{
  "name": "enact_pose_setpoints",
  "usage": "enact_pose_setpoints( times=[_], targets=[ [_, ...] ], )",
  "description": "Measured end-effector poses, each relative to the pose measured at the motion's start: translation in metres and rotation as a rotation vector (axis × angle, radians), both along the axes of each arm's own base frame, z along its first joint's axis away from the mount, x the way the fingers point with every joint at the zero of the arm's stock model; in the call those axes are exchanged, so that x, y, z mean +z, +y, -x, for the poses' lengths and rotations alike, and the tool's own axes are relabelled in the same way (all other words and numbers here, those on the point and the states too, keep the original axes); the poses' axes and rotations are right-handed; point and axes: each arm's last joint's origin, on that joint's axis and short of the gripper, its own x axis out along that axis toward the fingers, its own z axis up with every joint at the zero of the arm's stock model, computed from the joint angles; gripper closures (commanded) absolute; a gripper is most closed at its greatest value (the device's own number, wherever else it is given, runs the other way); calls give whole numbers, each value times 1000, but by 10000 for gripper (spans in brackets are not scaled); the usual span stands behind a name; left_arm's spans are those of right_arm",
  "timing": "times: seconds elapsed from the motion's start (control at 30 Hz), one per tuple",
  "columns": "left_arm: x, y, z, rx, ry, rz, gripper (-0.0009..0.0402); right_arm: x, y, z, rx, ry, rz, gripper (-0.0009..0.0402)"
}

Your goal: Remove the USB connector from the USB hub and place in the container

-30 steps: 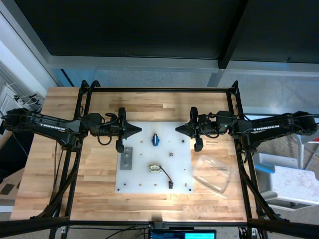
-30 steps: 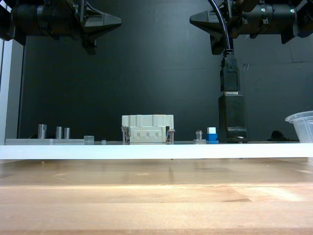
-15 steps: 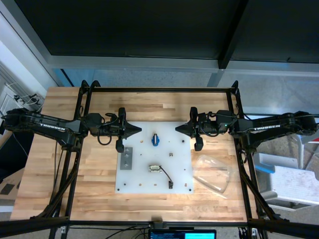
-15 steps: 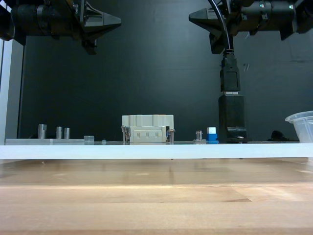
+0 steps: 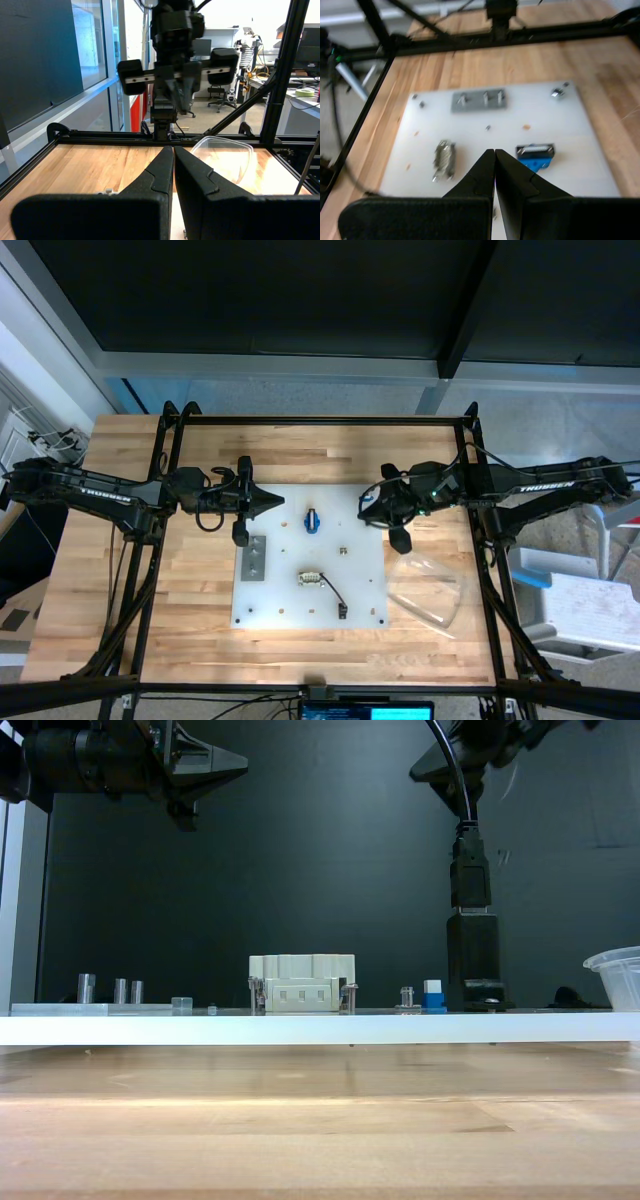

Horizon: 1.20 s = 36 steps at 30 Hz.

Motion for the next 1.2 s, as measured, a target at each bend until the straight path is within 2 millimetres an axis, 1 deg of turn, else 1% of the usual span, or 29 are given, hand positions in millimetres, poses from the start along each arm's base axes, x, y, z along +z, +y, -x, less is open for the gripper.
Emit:
enact_pose_setpoints(
  times=[0.17,0.37,0.53,0.7,0.83,1.2],
  targets=[
    [0,0,0,0,0,0,392,6,18,1,27,109,29,394],
    [0,0,0,0,0,0,392,8,29,9,-12,224,32,393],
    [0,0,0,0,0,0,392,8,44,9,-8,266,-6,393],
    [0,0,0,0,0,0,392,9,58,8,-41,312,13,393],
    [0,0,0,0,0,0,392,10,72,4,-46,335,-12,393],
    [0,0,0,0,0,0,392,0,104,-13,-53,395,-56,393]
  ],
)
